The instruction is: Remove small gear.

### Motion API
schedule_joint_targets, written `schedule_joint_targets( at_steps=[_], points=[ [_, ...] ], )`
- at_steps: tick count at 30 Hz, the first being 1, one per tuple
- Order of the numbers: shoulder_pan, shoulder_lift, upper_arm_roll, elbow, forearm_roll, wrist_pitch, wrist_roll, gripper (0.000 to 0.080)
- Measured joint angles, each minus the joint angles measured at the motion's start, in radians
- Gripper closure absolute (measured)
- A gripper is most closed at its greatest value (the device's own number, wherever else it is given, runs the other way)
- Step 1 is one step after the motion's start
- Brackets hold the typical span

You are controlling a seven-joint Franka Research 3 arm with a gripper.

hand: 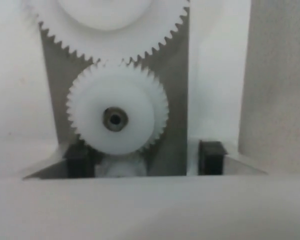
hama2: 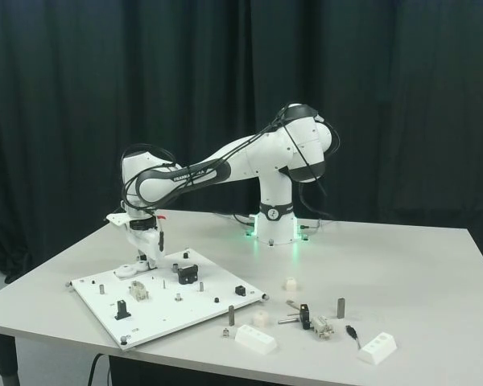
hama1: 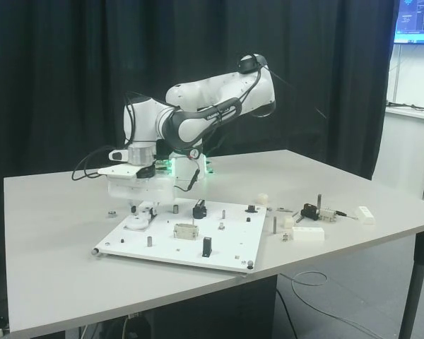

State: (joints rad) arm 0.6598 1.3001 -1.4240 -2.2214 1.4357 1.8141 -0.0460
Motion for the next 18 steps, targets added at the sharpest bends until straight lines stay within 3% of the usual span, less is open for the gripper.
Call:
schedule_joint_targets(
  at_steps=[4, 5, 13, 14, 18],
  points=[
    [0.004, -0.001, -0.001, 0.000, 0.001, -0.010, 0.004, 0.0268],
    [0.005, -0.001, -0.001, 0.001, 0.002, -0.013, 0.008, 0.0440],
    [0.011, -0.001, -0.003, 0.001, 0.004, -0.023, 0.032, 0.0440],
    [0.011, -0.001, -0.003, 0.001, 0.004, -0.023, 0.032, 0.0602],
    [0.011, -0.001, -0.003, 0.001, 0.004, -0.023, 0.032, 0.0602]
  ],
)
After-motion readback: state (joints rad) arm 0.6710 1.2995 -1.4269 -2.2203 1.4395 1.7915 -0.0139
